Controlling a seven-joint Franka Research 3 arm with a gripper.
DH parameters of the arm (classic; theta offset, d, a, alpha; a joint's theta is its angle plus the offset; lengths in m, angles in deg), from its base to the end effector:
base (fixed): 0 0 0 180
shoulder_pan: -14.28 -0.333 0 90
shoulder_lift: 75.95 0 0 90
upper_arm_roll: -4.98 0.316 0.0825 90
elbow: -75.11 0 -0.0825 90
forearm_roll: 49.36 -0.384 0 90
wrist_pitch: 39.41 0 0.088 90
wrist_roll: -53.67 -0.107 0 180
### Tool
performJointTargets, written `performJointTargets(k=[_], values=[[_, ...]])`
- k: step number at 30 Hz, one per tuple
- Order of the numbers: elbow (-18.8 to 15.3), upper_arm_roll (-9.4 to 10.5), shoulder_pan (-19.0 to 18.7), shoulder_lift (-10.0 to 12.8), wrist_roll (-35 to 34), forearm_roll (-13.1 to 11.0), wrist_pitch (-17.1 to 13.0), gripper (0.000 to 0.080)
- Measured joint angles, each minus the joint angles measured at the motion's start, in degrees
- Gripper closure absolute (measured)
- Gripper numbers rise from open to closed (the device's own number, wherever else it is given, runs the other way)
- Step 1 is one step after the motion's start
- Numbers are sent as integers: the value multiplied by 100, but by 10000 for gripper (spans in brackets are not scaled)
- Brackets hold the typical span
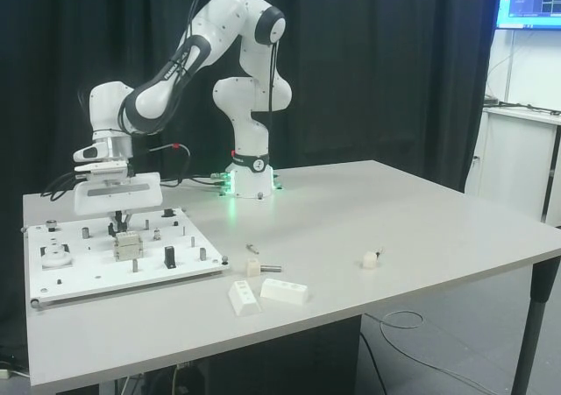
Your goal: Insert square peg 1.
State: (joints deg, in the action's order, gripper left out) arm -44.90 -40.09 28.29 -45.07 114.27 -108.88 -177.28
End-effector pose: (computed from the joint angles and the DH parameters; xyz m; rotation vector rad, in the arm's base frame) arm 0.3051 -0.4912 0.2286 -2.8256 1.0205 -0.4411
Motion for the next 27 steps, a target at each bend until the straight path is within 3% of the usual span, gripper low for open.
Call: performJointTargets(k=[27], values=[[14, 109, 100, 77, 137, -189, -24, 771]])
